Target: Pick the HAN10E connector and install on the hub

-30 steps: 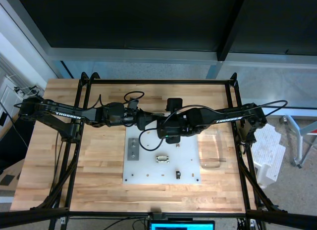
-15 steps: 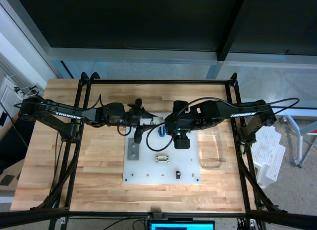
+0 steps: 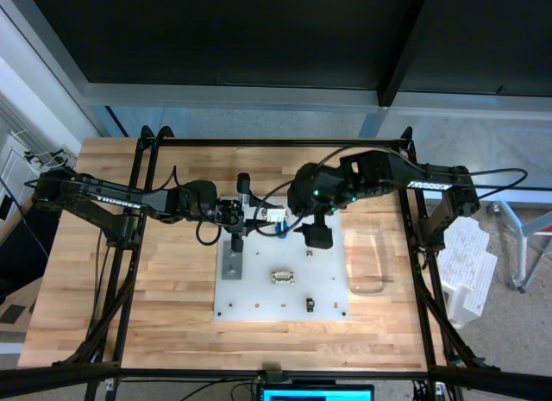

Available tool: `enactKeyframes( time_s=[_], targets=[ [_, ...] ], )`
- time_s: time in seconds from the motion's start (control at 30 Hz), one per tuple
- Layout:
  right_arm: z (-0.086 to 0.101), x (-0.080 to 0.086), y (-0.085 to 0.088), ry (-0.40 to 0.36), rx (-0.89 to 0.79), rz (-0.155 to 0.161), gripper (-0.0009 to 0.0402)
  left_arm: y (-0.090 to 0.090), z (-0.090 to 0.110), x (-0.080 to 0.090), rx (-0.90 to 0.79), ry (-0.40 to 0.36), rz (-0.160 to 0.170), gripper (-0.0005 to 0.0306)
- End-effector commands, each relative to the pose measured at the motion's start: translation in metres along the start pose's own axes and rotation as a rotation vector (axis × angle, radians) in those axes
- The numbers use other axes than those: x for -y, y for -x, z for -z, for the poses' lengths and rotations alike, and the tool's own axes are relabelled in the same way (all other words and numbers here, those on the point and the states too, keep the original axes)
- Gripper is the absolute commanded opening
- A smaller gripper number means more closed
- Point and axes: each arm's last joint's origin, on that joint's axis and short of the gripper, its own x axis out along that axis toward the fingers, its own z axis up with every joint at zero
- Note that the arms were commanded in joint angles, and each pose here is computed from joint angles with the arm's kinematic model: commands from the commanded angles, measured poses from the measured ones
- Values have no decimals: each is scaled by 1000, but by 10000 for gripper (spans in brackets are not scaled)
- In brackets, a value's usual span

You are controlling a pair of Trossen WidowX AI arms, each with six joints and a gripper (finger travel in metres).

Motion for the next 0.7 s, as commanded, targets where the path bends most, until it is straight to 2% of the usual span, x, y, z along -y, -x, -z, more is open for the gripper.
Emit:
enactKeyframes(
  time_s=[0.03,0.07,0.2,0.27,0.4,0.47,0.7],
  targets=[
    [-6,7,-3,-5,0,-58,323,0,0,0,-6,-127,-4,15],
    [-8,11,-2,-8,-1,-67,323,0,1,0,-12,-151,-9,10],
    [-14,24,-5,7,-45,-54,322,0,1,0,-17,-236,-12,5],
    [-17,31,-7,0,-61,-84,323,0,0,0,-16,-273,-11,6],
    [-24,42,-16,2,-64,-114,322,0,0,1,-25,-359,-16,5],
    [-26,46,-20,-12,-64,-140,322,0,0,0,-34,-390,-21,5],
    [-28,50,-44,9,-117,-146,322,0,0,0,-47,-447,-30,5]
  ],
)
